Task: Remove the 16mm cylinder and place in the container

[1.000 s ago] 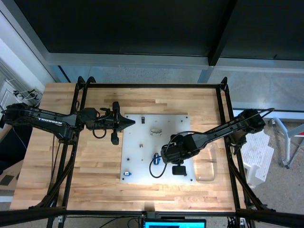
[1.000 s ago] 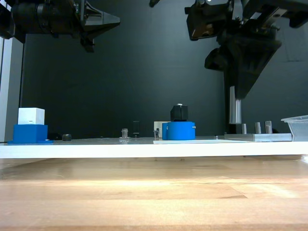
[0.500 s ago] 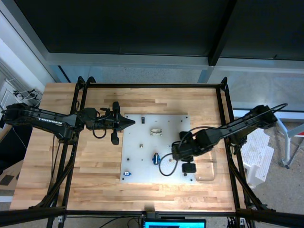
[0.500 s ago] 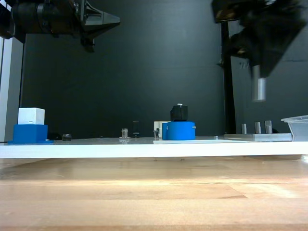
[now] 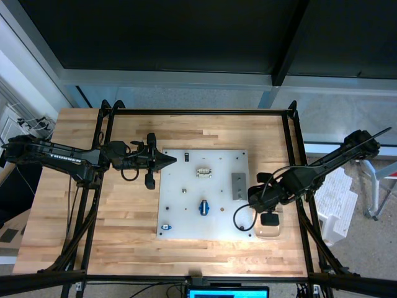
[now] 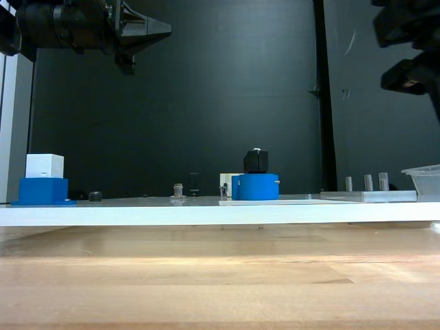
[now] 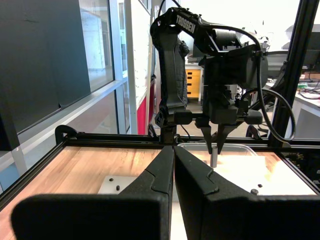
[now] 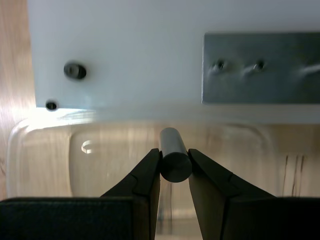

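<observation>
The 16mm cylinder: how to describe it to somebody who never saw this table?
Right of the white task board lies the clear container. Above it hangs the right gripper, fingers shut on the 16mm cylinder; the left gripper hovers by the board's far left corner. Unlike the thin pegs in the grey metal block, it is thick and held aloft.

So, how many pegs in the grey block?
3 in line: left peg, middle peg, right peg. Right gripper holds the 16mm cylinder over the container; left gripper near the board.
</observation>
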Controlling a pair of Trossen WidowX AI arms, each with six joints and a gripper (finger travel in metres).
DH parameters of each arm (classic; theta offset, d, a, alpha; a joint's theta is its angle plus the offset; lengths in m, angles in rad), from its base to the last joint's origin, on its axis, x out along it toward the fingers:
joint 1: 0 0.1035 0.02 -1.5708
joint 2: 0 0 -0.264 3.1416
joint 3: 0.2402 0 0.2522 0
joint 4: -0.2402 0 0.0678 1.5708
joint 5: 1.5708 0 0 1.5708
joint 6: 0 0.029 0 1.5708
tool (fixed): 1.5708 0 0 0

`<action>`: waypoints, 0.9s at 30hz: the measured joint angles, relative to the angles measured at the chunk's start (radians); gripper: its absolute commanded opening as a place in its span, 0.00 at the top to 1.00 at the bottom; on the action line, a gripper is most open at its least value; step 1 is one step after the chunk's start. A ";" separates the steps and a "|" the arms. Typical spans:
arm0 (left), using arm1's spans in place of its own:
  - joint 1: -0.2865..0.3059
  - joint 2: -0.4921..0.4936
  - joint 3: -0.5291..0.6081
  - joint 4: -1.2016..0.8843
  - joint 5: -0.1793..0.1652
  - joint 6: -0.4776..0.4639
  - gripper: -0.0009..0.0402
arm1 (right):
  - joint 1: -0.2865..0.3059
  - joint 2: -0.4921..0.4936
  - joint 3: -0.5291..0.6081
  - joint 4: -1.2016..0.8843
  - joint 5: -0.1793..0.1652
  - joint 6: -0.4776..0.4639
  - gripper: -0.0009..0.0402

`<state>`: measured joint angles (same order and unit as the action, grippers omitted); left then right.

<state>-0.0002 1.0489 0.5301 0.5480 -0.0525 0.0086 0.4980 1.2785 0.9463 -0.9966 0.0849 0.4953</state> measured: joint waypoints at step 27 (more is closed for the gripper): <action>0.000 0.000 0.000 0.000 0.000 0.000 0.98 | 0.065 -0.027 -0.108 0.029 0.006 0.079 0.54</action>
<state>-0.0002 1.0489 0.5301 0.5480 -0.0525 0.0090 0.5629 1.2510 0.8387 -0.9672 0.0906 0.5743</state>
